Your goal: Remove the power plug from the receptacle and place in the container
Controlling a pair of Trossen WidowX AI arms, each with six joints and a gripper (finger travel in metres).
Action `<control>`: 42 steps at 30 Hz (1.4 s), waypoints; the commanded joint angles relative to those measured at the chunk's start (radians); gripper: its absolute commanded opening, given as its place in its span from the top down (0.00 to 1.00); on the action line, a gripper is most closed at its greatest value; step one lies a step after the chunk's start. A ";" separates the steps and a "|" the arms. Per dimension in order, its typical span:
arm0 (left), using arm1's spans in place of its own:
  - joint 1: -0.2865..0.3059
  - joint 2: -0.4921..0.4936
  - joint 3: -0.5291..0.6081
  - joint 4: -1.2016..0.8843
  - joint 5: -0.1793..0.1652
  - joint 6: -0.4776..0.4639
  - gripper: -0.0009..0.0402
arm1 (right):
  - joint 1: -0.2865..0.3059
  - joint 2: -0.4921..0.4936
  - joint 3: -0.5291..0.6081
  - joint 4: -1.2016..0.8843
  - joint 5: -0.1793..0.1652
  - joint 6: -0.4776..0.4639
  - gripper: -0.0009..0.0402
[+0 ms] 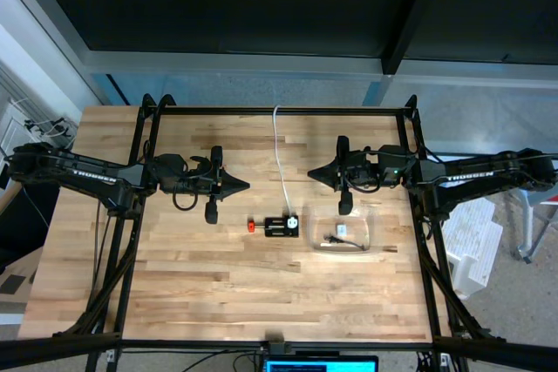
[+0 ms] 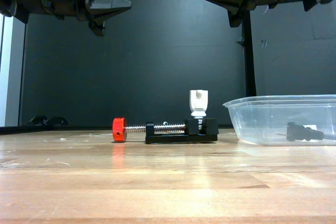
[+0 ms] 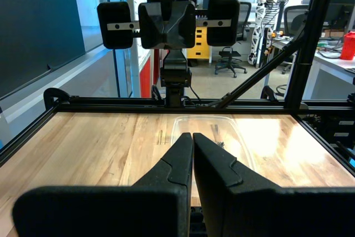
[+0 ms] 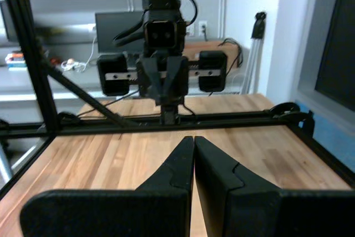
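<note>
The power plug (image 1: 335, 238), a tiny dark piece, lies inside the container (image 1: 370, 226), clear of the receptacle (image 1: 282, 226). The low view shows it resting flat on the tray floor. The container is a shallow clear tray sitting on the table just to the right of the receptacle, close but not touching. A small white label (image 1: 343, 229) sits inside it beside the plug; its writing is too small to read.

The receptacle is a small black block near the middle of the wooden table (image 1: 174, 276). Its orange-red knob (image 1: 251, 226) points left, away from the container. In the low view its white socket piece (image 2: 198, 102) stands upright at the end nearer the container. A white cable (image 1: 279, 154) runs from the receptacle straight away to the table's far edge.

The left gripper (image 1: 242, 186) hangs in the air to the left of the receptacle and beyond it, well above the table. Its fingers (image 3: 177, 154) are pressed together and hold nothing. White lettering (image 1: 87, 176) along the left arm reads TROSSEN.

The right gripper (image 1: 314, 173) hangs above and beyond the receptacle on its right side, over the far edge of the container. Its fingers (image 4: 180, 162) are also pressed together, empty. The two gripper tips point toward each other, well apart
</note>
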 commanded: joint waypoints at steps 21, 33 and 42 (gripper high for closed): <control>0.000 0.000 0.000 0.000 0.000 0.000 0.98 | 0.001 -0.003 -0.092 0.119 -0.012 0.024 0.98; 0.000 0.000 0.000 0.000 0.000 0.000 0.98 | 0.001 -0.003 -0.092 0.119 -0.008 0.025 0.98; 0.000 0.000 0.000 0.000 0.000 0.000 0.98 | 0.001 -0.003 -0.093 0.119 -0.007 0.023 0.98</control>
